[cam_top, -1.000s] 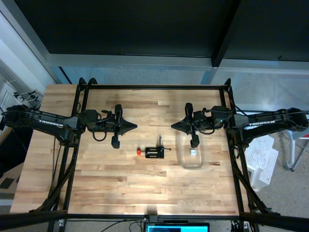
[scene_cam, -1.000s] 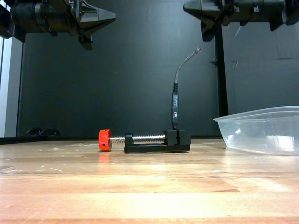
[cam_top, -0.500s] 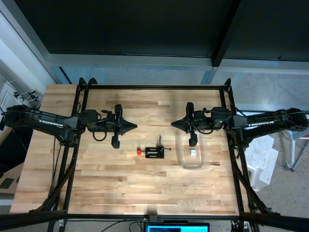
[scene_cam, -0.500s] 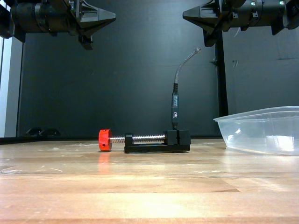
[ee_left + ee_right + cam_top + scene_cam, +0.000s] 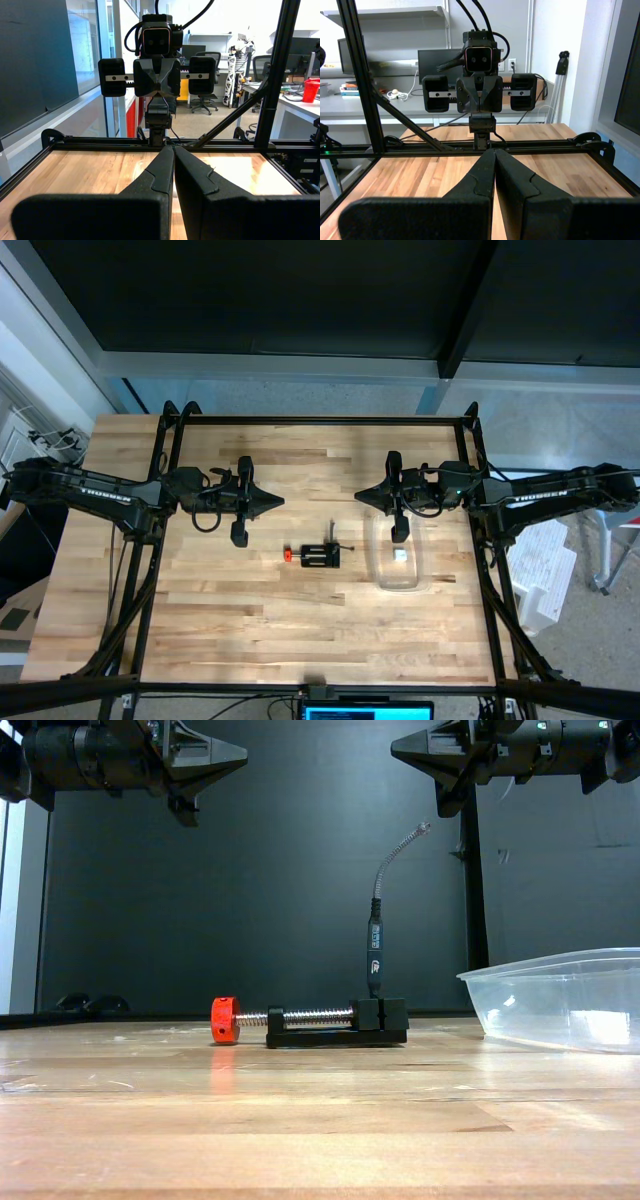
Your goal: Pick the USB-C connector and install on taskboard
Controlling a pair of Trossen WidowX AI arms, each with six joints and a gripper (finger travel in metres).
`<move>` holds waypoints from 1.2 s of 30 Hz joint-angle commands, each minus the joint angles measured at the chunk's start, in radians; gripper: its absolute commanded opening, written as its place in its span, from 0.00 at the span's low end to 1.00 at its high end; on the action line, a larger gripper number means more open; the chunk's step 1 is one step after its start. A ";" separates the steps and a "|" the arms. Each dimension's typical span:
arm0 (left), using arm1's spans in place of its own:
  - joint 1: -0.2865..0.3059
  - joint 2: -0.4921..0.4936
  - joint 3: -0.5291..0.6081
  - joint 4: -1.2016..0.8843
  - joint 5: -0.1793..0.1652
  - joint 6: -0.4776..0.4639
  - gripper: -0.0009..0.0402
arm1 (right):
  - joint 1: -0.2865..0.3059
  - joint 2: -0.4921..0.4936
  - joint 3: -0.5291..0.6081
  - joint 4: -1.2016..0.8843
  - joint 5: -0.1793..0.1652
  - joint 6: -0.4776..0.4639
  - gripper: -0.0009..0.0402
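Installation looks complete to me, judging from how things stand. The USB-C connector stands upright with its lower end in the right end of the taskboard, and its braided cable curves up freely above it. I cannot see how deep the plug sits in the black block, so full seating is only my guess. The taskboard lies flat near the middle of the desk, with its orange-red knob at the left end.

My left claw hangs high over the desk, to the left of the taskboard and well apart from it. Its two fingers are pressed together and hold nothing, as my left wrist view shows. My right claw hangs equally high on the other side, beside the far end of the clear plastic tray. Its fingers are also together and empty. The two claws point at each other across the gap.

A small white square piece lies inside the tray, which is not part of this task. I judge that nothing is left to do, except perhaps checking that the plug is firm.
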 commanded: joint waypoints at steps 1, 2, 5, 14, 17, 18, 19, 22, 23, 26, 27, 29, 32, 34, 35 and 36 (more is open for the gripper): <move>0.000 0.000 0.000 0.000 0.000 0.000 0.02 | 0.000 0.000 0.001 0.000 0.000 -0.001 0.02; 0.000 0.000 0.000 0.000 0.000 0.000 0.02 | 0.000 0.000 0.001 0.000 -0.001 0.000 0.02; 0.000 0.000 0.000 0.000 0.000 0.000 0.02 | 0.000 0.000 0.001 -0.001 -0.003 -0.001 0.02; 0.000 0.000 0.000 0.000 0.000 0.000 0.02 | 0.000 0.000 0.001 -0.001 -0.003 0.000 0.02; 0.000 0.000 0.000 0.000 0.000 0.000 0.02 | 0.000 0.000 0.001 -0.001 -0.004 0.000 0.02; 0.000 0.000 0.000 0.000 0.000 0.000 0.02 | 0.000 0.000 0.001 -0.002 -0.003 0.000 0.02; 0.000 0.000 0.000 0.000 0.000 0.000 0.02 | 0.000 0.000 0.001 -0.003 -0.003 0.000 0.02; 0.000 0.000 0.000 0.000 0.000 0.000 0.02 | 0.000 0.000 0.001 -0.003 -0.003 0.000 0.02; 0.000 0.000 0.000 0.000 0.000 0.000 0.02 | 0.000 0.000 0.001 -0.003 -0.003 0.000 0.02; 0.000 0.000 0.000 0.000 0.000 0.000 0.02 | 0.000 0.000 0.001 -0.004 -0.003 -0.001 0.02; 0.000 0.000 0.000 0.000 0.000 0.000 0.02 | 0.000 0.000 0.001 -0.004 -0.003 -0.001 0.02; 0.000 0.000 0.000 0.000 0.000 0.000 0.02 | 0.000 0.000 0.001 -0.003 -0.003 0.000 0.02; 0.000 0.000 0.000 0.000 0.000 0.000 0.02 | 0.000 0.000 0.001 -0.008 -0.003 0.000 0.02; 0.000 0.000 0.000 0.000 0.000 0.000 0.02 | 0.000 0.000 0.001 -0.014 -0.004 0.000 0.02; 0.000 0.000 0.000 0.000 0.000 0.000 0.02 | 0.001 0.000 0.001 -0.014 -0.004 0.000 0.02; 0.000 0.000 0.000 0.000 0.000 0.000 0.02 | 0.000 0.000 0.001 -0.014 -0.004 0.000 0.02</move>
